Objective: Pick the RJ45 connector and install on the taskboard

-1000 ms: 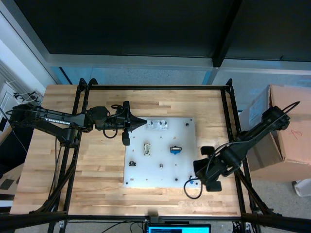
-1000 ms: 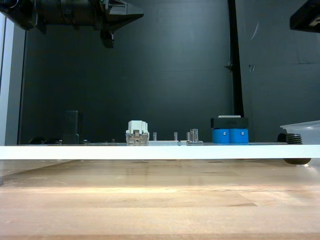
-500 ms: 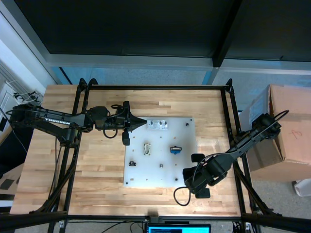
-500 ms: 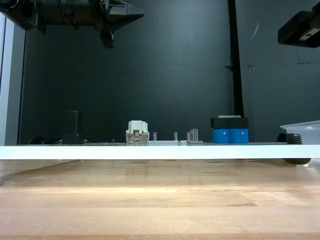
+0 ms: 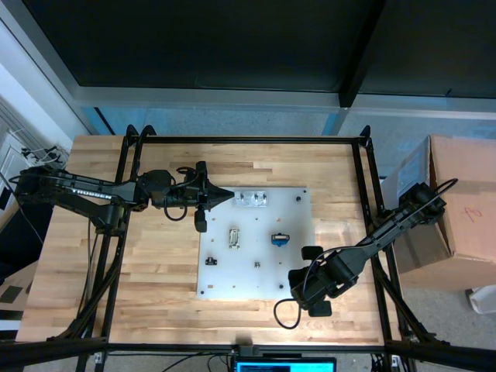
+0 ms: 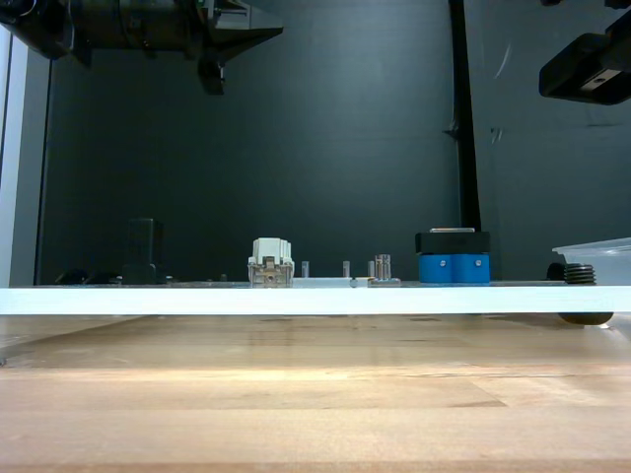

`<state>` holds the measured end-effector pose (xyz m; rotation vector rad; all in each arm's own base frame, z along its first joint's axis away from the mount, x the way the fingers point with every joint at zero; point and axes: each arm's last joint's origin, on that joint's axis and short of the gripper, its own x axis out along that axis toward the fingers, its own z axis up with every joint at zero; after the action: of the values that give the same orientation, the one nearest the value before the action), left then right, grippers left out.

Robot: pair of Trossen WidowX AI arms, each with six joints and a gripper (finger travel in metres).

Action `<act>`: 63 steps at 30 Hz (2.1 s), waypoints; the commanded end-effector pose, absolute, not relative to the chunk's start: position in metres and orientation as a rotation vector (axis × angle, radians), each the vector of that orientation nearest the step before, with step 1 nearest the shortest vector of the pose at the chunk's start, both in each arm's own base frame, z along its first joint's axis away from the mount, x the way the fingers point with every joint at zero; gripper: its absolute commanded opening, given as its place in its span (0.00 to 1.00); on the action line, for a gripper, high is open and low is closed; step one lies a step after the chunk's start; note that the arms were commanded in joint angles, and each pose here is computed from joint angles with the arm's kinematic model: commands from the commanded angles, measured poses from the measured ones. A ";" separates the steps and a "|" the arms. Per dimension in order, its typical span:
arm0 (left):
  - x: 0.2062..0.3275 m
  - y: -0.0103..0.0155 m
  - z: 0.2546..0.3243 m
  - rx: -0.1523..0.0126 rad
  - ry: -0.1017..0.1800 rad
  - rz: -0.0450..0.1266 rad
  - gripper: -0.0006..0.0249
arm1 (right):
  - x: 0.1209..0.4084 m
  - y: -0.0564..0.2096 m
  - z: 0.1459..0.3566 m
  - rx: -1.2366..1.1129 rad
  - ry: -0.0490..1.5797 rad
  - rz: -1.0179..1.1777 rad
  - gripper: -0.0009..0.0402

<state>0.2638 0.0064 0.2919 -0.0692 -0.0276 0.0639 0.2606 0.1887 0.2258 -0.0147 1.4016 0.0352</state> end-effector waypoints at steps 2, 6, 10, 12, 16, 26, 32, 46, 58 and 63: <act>0.264 0.0065 0.2918 -0.069 -0.028 0.064 0.02 | 0.259 0.188 0.221 -0.024 1.418 0.029 0.02; 0.264 0.0064 0.2918 -0.069 -0.027 0.064 0.02 | 0.260 0.187 0.218 -0.021 1.416 0.026 0.04; 0.264 0.0065 0.2918 -0.069 -0.028 0.064 0.02 | 0.260 0.186 0.218 -0.019 1.416 0.023 0.09; 0.264 0.0064 0.2918 -0.069 -0.028 0.064 0.03 | 0.260 0.186 0.218 -0.018 1.416 0.023 0.12; 0.264 0.0065 0.2918 -0.069 -0.028 0.064 0.02 | 0.262 0.185 0.216 -0.017 1.419 0.017 0.18; 0.264 0.0064 0.2918 -0.069 -0.027 0.064 0.03 | 0.268 0.184 0.213 -0.012 1.399 -0.001 0.35; 0.264 0.0064 0.2918 -0.069 -0.028 0.064 0.02 | 0.268 0.184 0.213 -0.011 1.398 -0.003 0.43; 0.264 0.0064 0.2918 -0.069 -0.027 0.064 0.03 | 0.277 0.168 0.243 0.010 1.373 -0.010 0.42; 0.264 0.0065 0.2919 -0.069 -0.028 0.064 0.02 | 0.275 0.156 0.241 -0.133 1.404 0.077 0.40; 0.264 0.0065 0.2919 -0.069 -0.028 0.064 0.03 | 0.269 0.151 0.225 -0.194 1.433 0.107 0.40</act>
<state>0.2638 0.0064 0.2919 -0.0688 -0.0280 0.0639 0.2702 0.1521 0.2297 -0.1824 1.4296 0.0999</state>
